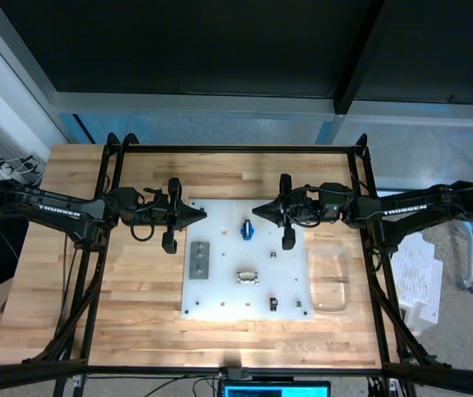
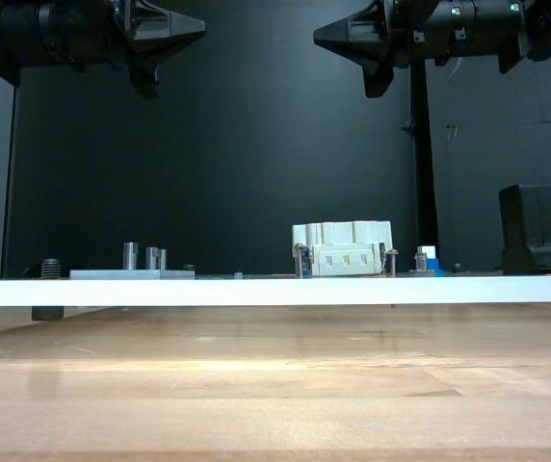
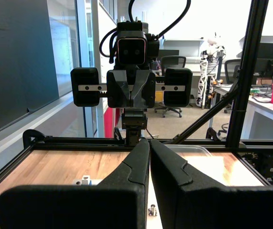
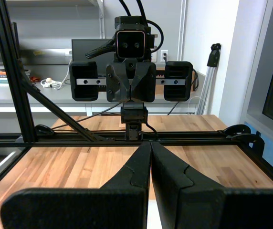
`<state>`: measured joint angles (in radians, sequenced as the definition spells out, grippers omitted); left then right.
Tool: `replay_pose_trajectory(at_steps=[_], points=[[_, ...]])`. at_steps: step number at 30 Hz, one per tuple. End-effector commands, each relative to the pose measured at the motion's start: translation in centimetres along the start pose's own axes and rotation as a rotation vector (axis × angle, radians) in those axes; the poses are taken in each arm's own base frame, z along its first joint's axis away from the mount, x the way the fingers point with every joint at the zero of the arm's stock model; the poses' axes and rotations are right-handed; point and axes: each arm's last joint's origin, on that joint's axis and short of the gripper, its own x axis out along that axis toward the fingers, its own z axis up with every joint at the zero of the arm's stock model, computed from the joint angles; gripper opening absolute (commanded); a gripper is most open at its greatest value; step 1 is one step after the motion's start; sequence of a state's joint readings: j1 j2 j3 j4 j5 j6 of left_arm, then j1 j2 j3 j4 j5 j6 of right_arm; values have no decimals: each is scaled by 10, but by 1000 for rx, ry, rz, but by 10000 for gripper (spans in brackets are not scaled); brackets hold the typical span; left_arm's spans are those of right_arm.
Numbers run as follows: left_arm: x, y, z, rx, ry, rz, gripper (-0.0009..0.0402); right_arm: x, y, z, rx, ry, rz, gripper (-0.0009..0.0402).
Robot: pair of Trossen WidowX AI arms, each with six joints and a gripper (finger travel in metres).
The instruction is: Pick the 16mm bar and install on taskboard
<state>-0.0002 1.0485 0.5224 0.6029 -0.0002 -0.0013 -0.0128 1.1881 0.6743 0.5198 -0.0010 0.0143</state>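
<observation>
The taskboard [image 1: 220, 291] is a white square panel in the middle of the wooden table, and the low view shows its near edge [image 2: 256, 292]. It carries a grey block [image 1: 198, 260], a blue part [image 1: 246, 229] and a silver connector [image 1: 248, 277]. My left gripper [image 1: 205, 212] hangs shut above the board's far left corner, pointing right. My right gripper [image 1: 255, 212] hangs shut above the board's far middle, pointing left, tip to tip with the other. Each wrist view shows its own shut fingers [image 3: 149, 141] [image 4: 151, 142]. I do not see the 16mm bar in any view.
A clear plastic tray [image 1: 329, 279] lies just right of the board. A black frame [image 1: 236, 149] runs around the table, with uprights at its sides. A tall black fitting [image 2: 529, 229] stands on the board's near right part.
</observation>
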Motion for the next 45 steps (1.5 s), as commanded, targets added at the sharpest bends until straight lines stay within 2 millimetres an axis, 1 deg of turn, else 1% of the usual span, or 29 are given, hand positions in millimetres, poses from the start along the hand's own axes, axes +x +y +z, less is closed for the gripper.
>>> replay_pose_trajectory(at_steps=[1, 45], points=[[0, 0, 0, 0, 0, 0, 0, 0, 0, 0, 0, 0, 0, 0], [0, 0, 0, 0, 0, 0, 0, 0, 0, 0, 0, 0, 0, 0]])
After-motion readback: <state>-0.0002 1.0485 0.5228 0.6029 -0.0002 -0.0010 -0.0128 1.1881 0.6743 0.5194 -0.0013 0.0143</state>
